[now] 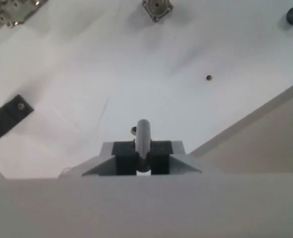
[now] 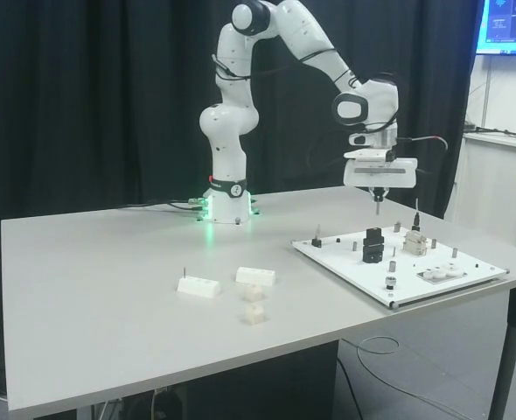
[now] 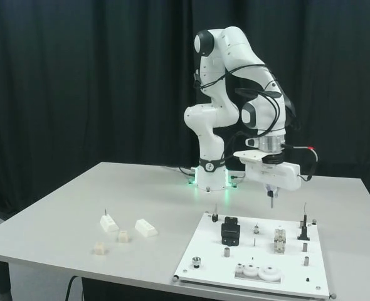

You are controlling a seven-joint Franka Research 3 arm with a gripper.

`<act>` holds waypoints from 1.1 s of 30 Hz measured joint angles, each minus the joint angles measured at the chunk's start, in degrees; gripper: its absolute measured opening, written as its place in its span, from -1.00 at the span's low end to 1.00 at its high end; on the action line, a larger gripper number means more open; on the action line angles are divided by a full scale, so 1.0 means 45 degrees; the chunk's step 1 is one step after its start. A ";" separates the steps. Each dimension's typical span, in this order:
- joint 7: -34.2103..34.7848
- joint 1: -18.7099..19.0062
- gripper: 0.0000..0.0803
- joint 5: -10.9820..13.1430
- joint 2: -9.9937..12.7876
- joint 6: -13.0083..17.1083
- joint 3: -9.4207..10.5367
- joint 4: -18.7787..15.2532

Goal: Insert round peg 2.

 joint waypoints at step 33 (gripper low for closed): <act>0.1225 0.0011 -0.86 0.1291 0.1319 0.0642 0.0219 0.0296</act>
